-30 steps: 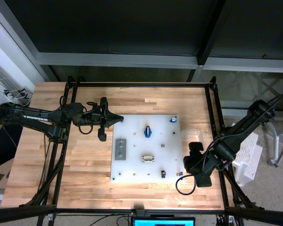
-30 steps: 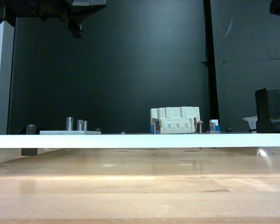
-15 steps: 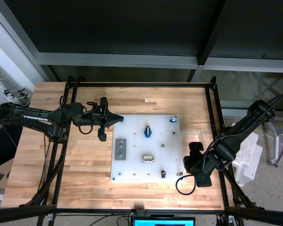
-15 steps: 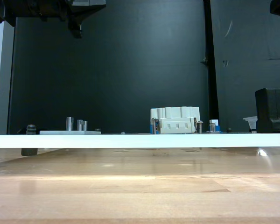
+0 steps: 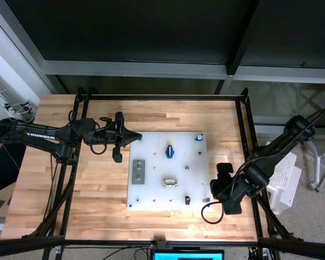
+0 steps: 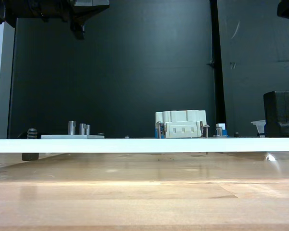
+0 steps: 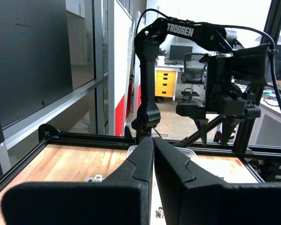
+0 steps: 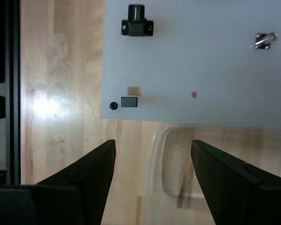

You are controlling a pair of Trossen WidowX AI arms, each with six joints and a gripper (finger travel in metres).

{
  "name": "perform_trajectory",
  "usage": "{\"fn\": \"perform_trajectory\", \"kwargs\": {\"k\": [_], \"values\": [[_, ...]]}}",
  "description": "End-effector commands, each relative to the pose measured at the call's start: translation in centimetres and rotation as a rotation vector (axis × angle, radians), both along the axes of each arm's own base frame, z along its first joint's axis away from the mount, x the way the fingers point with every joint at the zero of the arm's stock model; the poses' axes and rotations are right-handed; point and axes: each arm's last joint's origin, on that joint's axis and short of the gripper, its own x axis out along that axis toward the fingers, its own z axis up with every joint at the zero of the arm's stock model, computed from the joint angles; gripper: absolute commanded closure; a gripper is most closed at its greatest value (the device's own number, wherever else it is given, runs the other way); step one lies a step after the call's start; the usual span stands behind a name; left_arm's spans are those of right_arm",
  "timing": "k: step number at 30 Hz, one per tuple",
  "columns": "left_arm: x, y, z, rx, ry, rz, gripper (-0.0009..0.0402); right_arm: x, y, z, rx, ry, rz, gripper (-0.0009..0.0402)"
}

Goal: Pick the 16mm bar and install on taskboard

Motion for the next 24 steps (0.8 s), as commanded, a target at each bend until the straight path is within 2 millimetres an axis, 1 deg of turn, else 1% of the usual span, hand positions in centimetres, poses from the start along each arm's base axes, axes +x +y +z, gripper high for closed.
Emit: {"fn": "perform_trajectory", "kwargs": {"k": [1, 8, 24], "values": [[0.0, 0.0, 0.0, 0.000, -0.001, 0.000, 0.0393, 0.5, 0.5, -0.9, -0.023, 0.027, -0.001, 0.0169], [0.0, 0.0, 0.0, 0.000, 0.000, 0.000, 0.0393, 1.7, 1.6, -2.9, -0.052, 0.067, 0.002, 0.0169], [0.0, 0.0, 0.0, 0.000, -0.001, 0.000, 0.0393, 3.3, 3.2, -5.4, -0.076, 0.100, -0.007, 0.0169]]}}
